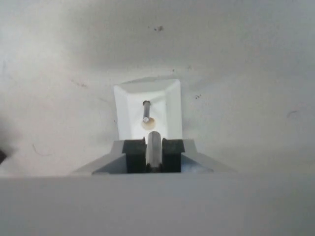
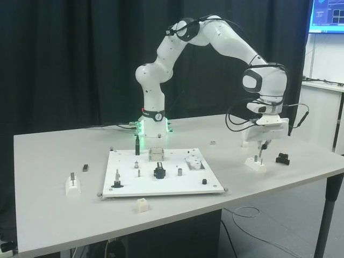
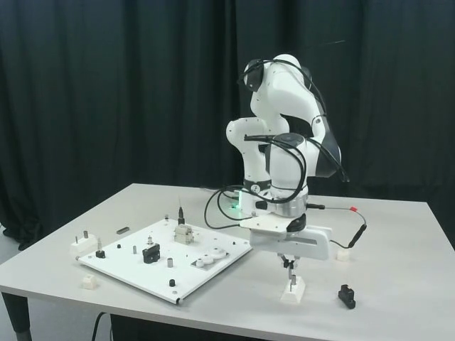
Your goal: Insert round peg 2.
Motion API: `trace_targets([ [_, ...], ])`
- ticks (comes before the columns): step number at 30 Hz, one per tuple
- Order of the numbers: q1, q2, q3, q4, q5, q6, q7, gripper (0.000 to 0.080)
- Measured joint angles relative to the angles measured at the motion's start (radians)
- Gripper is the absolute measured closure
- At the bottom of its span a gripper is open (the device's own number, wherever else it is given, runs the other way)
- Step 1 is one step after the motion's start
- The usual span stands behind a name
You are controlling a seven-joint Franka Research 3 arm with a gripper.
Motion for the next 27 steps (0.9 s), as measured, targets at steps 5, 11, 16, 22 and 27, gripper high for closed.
trace_targets([
  [5, 0.000, -0.005, -0.006, 0.016, -0.008, -0.025, 0.000, 0.0738],
  [11, 0.000, -0.005, -0.008, 0.028, -0.014, -0.039, 0.000, 0.0738],
  [16, 0.000, -0.006, -0.009, 0.030, -0.016, -0.040, 0.000, 0.0738],
  [22, 0.000, -0.006, -0.009, 0.031, -0.018, -0.040, 0.000, 0.0738],
  [27, 0.000, -0.006, -0.009, 0.031, -0.019, -0.040, 0.000, 0.0738],
])
